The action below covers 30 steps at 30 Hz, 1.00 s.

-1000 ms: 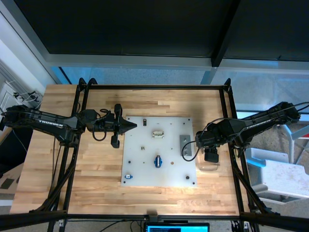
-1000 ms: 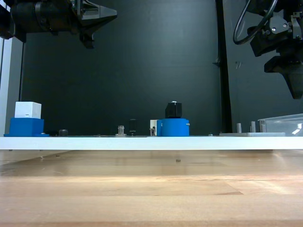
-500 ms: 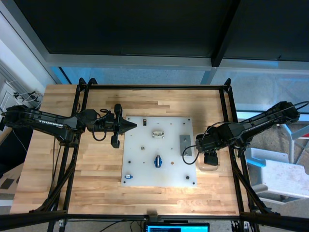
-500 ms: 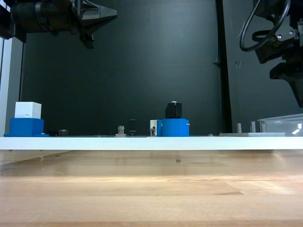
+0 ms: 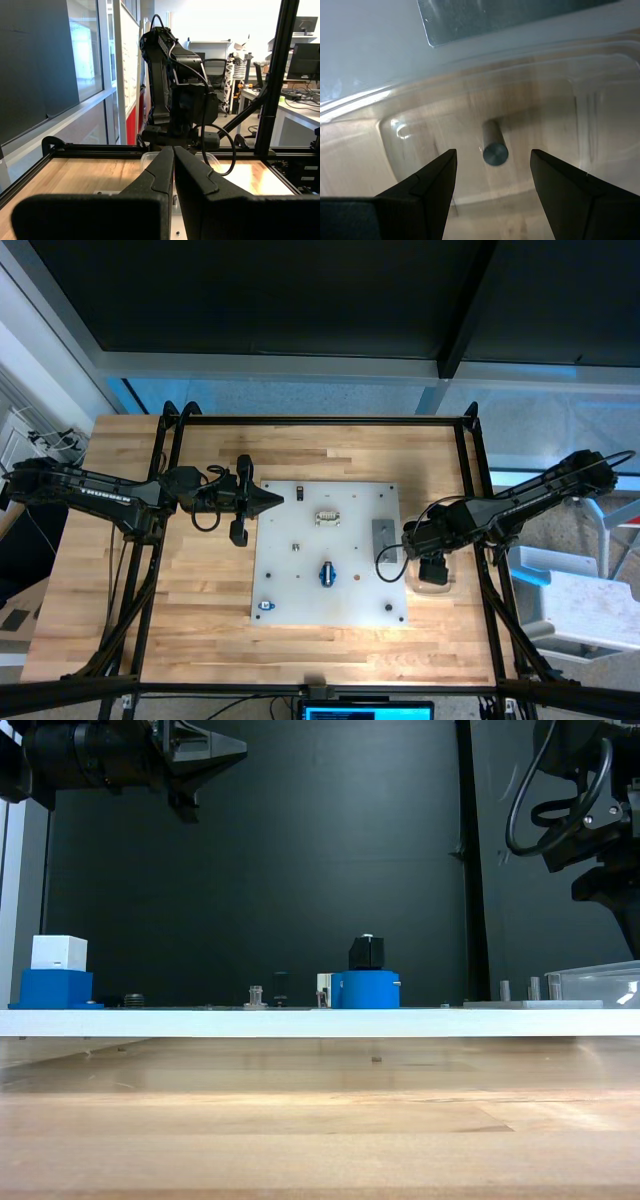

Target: Pick the 16mm cylinder and place it in the taskboard

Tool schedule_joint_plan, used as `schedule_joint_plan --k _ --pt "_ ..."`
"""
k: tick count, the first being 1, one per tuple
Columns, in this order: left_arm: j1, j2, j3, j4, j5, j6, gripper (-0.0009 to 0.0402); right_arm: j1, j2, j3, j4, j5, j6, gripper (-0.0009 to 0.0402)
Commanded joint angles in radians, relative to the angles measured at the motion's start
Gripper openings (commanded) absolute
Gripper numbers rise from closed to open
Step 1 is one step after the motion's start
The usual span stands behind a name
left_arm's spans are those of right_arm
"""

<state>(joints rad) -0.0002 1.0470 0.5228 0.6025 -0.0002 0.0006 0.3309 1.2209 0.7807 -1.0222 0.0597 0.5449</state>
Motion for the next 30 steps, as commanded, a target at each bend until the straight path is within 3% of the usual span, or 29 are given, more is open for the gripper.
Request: schedule_joint_plan --k 1,24,30 --pt "0.000 0.000 0.000 0.000 0.000 0.000 0.0000 0.002 0.009 -0.015 0.023 0.000 0.001 0.0204" --pt "0.000 0.000 0.000 0.000 0.000 0.000 0.0000 0.004 0.032 -0.085 0.113 0.003 0.016 0.0202" --pt "0.000 0.000 0.000 0.000 0.000 0.000 0.0000 0.004 0.032 -0.089 0.118 0.004 0.016 0.0174"
